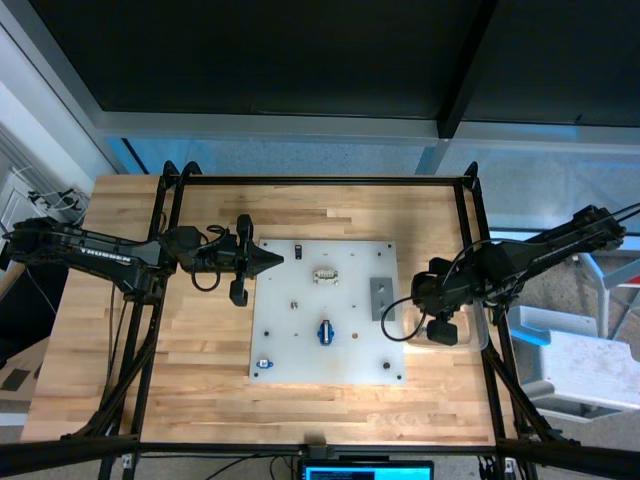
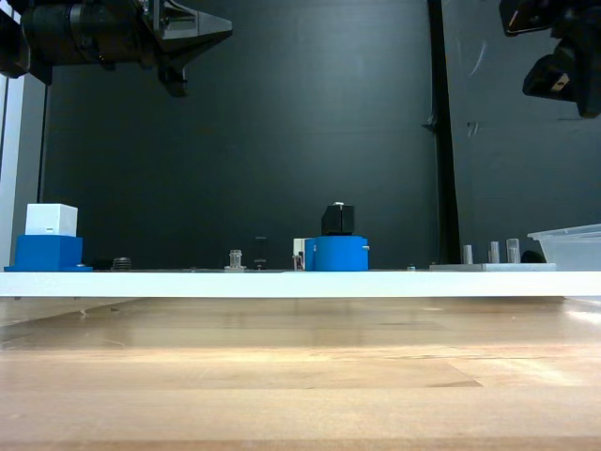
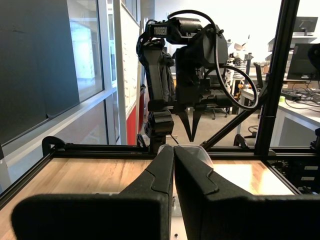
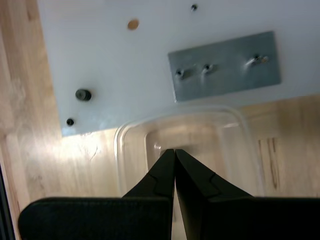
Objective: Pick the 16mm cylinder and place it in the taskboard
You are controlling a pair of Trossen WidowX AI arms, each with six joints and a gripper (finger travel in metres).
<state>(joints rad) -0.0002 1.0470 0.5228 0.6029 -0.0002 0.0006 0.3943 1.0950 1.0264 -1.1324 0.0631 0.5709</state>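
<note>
Right wrist view: the right gripper point(image 4: 175, 152), fingers pressed together, hangs above a clear bin point(image 4: 118, 150). Just beyond its tips lies the taskboard point(image 4: 115, 65) with a grey block point(image 4: 235, 70). The 16mm cylinder cannot be made out. The left gripper point(image 3: 173, 149), also closed, hovers over the board's opposite edge.

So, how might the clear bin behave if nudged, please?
Thin walls suggest the bin is light, maybe flexible; on the table it probably slides. Right gripper, shut, hangs over it; left gripper, shut, over the taskboard's left edge.
</note>
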